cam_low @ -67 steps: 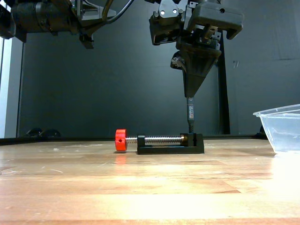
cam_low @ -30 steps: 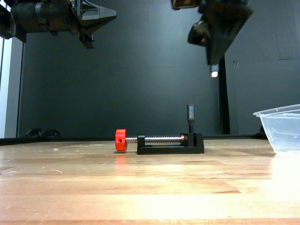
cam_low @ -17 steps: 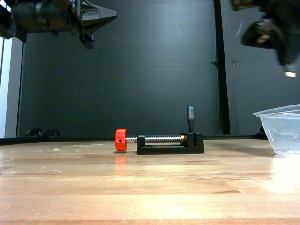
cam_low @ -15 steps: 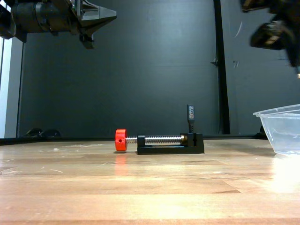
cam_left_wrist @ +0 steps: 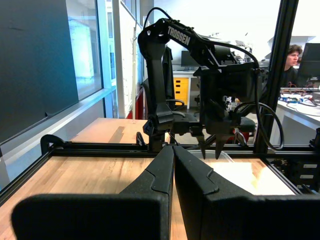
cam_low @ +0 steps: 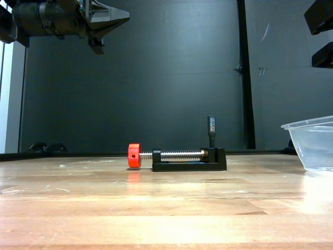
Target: Remove the USB-C connector from the USB-C receptacle and place in the container
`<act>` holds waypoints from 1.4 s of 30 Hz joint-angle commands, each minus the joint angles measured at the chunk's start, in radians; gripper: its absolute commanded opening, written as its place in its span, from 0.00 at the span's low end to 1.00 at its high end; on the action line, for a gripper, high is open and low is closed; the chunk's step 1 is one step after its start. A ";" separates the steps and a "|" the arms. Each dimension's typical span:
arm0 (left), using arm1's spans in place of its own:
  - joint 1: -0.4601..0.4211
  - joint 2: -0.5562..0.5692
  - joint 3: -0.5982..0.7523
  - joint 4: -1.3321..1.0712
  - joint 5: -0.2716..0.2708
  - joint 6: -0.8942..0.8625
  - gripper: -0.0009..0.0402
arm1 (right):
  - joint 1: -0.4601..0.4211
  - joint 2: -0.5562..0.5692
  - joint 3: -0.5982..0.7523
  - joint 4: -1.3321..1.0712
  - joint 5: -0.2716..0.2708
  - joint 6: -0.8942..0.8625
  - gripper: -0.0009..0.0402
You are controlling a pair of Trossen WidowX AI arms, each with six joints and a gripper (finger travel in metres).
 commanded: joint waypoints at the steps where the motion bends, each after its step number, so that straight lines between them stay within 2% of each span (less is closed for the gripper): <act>1: 0.000 0.000 0.000 0.000 0.000 0.000 0.02 | 0.001 -0.018 -0.006 -0.001 0.008 -0.002 0.51; 3: 0.000 0.000 0.000 0.000 0.000 0.000 0.02 | 0.000 -0.033 -0.013 0.000 0.022 -0.007 0.56; 5: 0.000 0.000 0.000 0.000 0.000 0.000 0.02 | 0.000 -0.061 -0.028 0.006 0.061 -0.010 0.58; 11: 0.000 0.000 0.000 0.000 0.000 0.000 0.02 | -0.014 -0.207 -0.109 0.124 0.185 -0.061 0.55; 16: 0.000 0.000 0.000 0.000 0.000 0.000 0.02 | -0.092 -0.352 -0.189 0.279 0.245 -0.173 0.41; 22: 0.000 0.000 0.000 0.000 0.000 0.000 0.02 | -0.222 -0.503 -0.268 0.505 0.269 -0.384 0.17; 24: 0.000 0.000 0.000 0.000 0.000 0.000 0.02 | -0.269 -0.541 -0.292 0.574 0.259 -0.451 0.07; 26: 0.000 0.000 0.000 0.000 0.000 0.000 0.02 | -0.321 -0.575 -0.314 0.640 0.219 -0.511 0.01; 28: 0.000 0.000 0.000 0.000 0.000 0.000 0.02 | -0.378 -0.590 -0.337 0.718 0.180 -0.542 0.04; 32: 0.000 0.000 0.000 0.000 0.000 0.000 0.02 | -0.495 -0.596 -0.383 0.879 0.056 -0.610 0.02; 35: 0.000 0.000 0.000 0.000 0.000 0.000 0.02 | -0.565 -0.586 -0.422 1.023 -0.002 -0.639 0.02; 42: 0.000 0.000 0.000 0.000 0.000 0.000 0.02 | -0.637 -0.507 -0.477 1.318 -0.036 -0.643 0.02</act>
